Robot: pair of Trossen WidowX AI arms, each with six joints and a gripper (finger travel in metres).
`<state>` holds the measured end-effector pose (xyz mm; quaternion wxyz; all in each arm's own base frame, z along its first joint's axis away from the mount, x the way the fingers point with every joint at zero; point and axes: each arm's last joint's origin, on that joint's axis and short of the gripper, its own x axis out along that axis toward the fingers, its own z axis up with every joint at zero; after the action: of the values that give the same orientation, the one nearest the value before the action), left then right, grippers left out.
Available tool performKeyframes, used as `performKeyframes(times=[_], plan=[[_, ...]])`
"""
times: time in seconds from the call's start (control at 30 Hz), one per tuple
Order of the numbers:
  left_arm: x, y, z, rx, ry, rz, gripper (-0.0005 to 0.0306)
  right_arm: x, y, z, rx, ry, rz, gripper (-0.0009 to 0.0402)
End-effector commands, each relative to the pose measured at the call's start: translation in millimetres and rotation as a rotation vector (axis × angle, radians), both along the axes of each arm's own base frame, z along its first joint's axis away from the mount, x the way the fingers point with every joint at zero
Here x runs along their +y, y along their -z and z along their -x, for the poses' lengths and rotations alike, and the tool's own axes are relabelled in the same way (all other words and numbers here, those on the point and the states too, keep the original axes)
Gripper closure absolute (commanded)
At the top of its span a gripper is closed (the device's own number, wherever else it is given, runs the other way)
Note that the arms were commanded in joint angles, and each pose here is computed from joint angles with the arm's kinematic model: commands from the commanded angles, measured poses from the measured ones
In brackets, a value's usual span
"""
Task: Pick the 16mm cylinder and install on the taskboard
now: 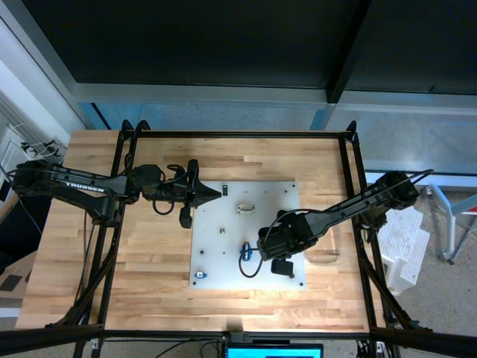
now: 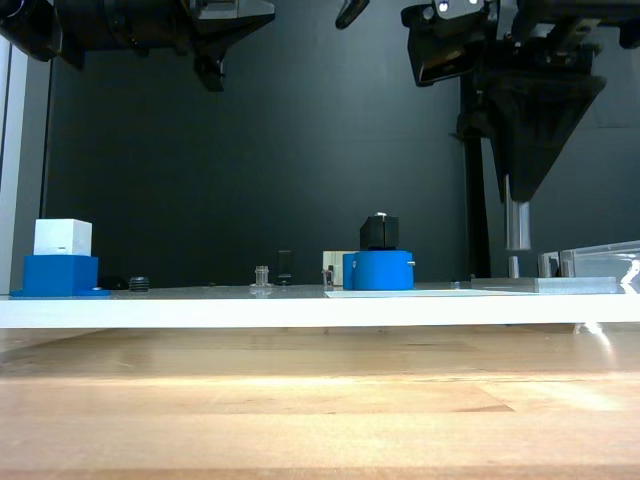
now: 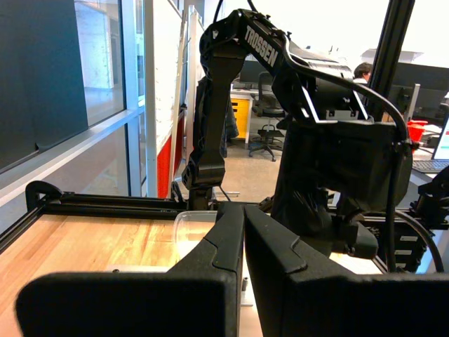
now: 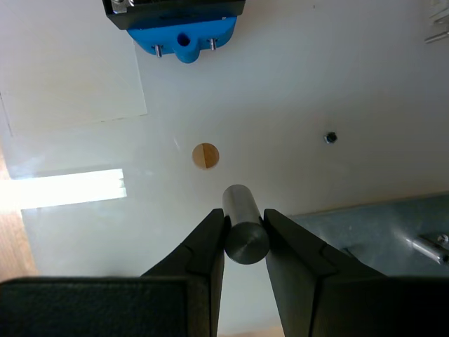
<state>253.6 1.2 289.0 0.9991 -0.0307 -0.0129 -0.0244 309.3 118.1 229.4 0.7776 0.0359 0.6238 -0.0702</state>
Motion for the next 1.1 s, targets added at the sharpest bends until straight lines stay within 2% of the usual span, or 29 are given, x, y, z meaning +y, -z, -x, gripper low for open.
performKeyframes(times=[0.03, 0.53, 0.97, 1.1], plan=[[0.0, 0.0, 0.0, 0.0, 0.0, 0.0, 0.03, 1.3, 4.5, -3.3, -0.003, 0.0, -0.001, 0.0375], [0.0, 0.0, 0.0, 0.0, 0.0, 0.0, 0.03, 5.4, 20.0, -13.4, -0.004, 0.0, -0.003, 0.0375], [0.0, 0.0, 0.0, 0.0, 0.0, 0.0, 0.03, 5.8, 20.6, -15.1, -0.022, 0.001, -0.008, 0.0375], [0.0, 0.1, -0.1, 0.0, 0.0, 0.0, 0.03, 7.2, 28.1, -17.9, -0.006, -0.001, -0.011, 0.0375]])
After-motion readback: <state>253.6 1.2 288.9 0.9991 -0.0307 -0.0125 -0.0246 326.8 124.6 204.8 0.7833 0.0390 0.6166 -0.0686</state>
